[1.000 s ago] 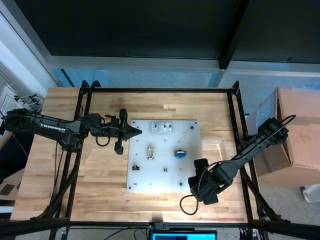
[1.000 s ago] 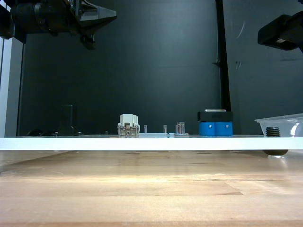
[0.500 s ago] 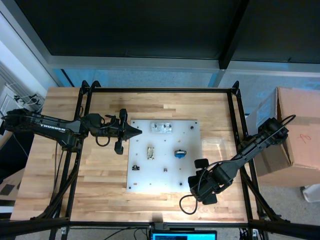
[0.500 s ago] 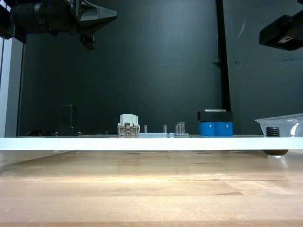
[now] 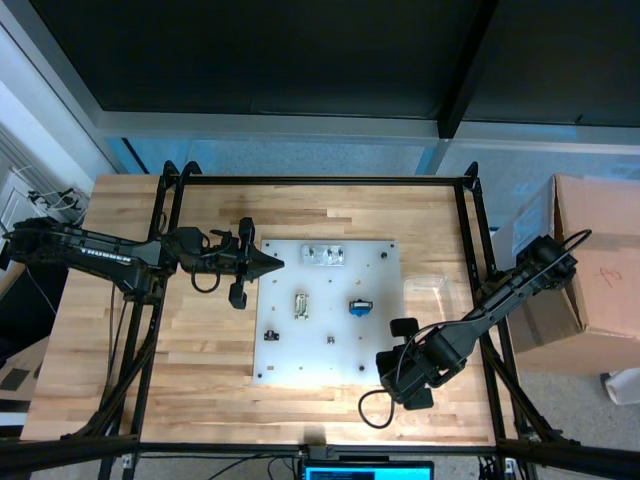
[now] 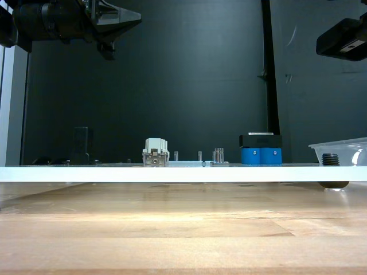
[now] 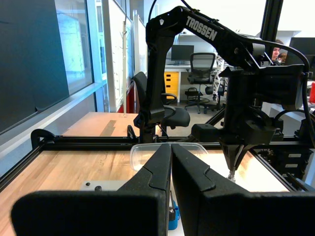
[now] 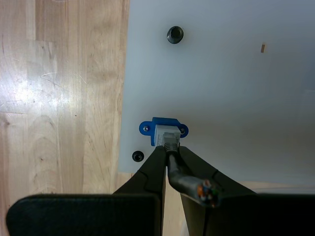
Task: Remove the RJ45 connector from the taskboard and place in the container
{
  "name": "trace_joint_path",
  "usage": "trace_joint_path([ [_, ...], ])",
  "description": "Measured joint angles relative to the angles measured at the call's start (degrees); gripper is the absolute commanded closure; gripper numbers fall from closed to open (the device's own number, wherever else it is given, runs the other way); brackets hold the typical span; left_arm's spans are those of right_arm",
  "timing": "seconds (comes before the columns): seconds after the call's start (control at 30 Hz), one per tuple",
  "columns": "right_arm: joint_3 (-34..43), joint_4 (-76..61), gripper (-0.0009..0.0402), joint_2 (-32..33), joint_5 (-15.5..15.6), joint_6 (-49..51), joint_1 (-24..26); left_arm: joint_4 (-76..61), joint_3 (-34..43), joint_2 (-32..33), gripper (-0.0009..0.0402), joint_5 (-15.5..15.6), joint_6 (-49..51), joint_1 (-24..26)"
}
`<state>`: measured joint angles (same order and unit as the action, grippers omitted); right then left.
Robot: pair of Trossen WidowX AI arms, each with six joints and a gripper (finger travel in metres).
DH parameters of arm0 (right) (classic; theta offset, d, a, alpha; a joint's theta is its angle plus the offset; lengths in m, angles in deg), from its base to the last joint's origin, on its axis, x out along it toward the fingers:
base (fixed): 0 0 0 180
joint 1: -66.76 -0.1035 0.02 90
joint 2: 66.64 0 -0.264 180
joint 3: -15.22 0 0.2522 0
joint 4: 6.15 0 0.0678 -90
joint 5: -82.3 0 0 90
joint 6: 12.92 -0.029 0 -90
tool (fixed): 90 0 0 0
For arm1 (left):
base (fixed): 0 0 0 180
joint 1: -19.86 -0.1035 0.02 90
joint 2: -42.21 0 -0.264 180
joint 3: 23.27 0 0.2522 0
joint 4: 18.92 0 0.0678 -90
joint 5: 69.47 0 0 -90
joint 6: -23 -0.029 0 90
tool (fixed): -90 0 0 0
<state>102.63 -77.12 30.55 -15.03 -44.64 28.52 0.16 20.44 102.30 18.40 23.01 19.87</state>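
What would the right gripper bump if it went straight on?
Probably the taskboard's blue socket: right gripper, shut on the RJ45 connector, points down at it. Left gripper, shut, hovers by the board's left edge.

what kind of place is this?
Probably an office robotics lab: office chairs and monitors behind a wooden bench carrying a white task board. Left gripper hangs shut by the board's left edge; right gripper, high over its near right corner, grips the RJ45 connector by its cable; seated or free, can't tell.

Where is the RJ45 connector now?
The right gripper pinches the RJ45 connector at its blue mount, near the taskboard's near-right corner; whether it's seated the right wrist view doesn't show. The left gripper hovers over the taskboard's left edge.
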Motion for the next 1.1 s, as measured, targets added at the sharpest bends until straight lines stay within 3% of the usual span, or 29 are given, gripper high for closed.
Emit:
trace_joint_path([
  [1.1,3.1,-3.0,0.0393,-0.2,-0.1,0.0,0.0,0.0,0.0,0.0,0.0393,0.0,0.0,0.0],
])
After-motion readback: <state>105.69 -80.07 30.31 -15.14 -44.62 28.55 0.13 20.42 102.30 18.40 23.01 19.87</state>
